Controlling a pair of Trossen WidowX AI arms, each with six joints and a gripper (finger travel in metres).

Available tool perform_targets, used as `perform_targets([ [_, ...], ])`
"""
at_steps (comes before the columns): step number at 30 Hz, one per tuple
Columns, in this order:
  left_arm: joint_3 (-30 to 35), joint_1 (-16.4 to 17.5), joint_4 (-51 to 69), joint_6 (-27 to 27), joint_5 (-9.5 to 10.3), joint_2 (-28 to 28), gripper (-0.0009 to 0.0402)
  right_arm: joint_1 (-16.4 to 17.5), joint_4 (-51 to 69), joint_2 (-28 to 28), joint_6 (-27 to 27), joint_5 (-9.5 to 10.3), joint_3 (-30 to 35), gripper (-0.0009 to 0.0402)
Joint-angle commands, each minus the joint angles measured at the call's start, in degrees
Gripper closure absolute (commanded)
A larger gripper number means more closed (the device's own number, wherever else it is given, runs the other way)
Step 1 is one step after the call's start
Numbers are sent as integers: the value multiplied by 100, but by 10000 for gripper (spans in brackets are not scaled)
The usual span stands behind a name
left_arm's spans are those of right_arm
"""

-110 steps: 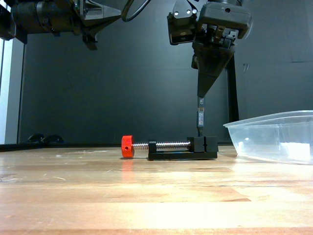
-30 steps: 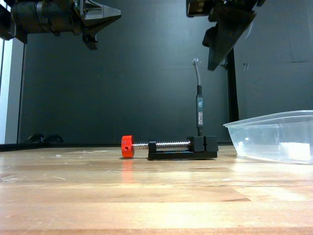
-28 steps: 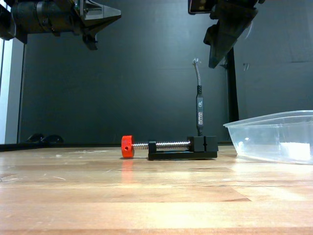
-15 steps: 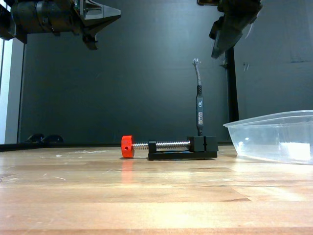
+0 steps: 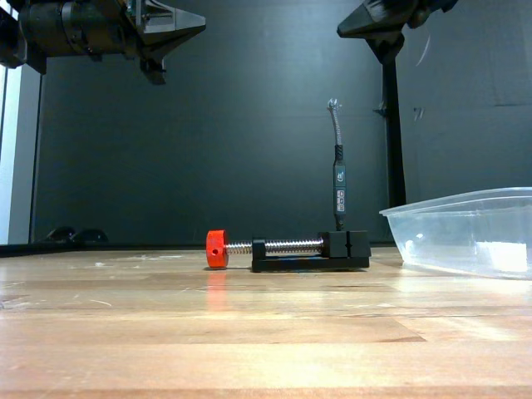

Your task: Pick the usb-c connector and install on the hub

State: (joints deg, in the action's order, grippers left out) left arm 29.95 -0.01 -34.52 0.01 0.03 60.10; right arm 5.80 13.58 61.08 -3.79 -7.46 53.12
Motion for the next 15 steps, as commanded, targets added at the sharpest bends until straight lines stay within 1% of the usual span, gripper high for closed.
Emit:
perform_targets([
  [1,0,2,-2,0,-2,0,393,-192,-811,-236,164,400,-367,396],
  [2,0,0,-2,0,-2,0,393,-245,-1047,-297,188,492,-472,394],
  [3,0,2,-2,0,-2,0,393,-284,-1250,-356,201,538,-570,392],
  [7,0,0,-2,0,-2,0,393,-409,-1816,-592,369,647,-892,393],
  [8,0,2,-2,0,-2,0,393,-457,-1952,-647,374,728,-973,393],
  [9,0,2,-2,0,-2,0,393,-511,-2072,-697,358,758,-1051,394],
  [15,0,2,-2,0,-2,0,393,-590,-2424,-1025,367,756,-1475,393],
])
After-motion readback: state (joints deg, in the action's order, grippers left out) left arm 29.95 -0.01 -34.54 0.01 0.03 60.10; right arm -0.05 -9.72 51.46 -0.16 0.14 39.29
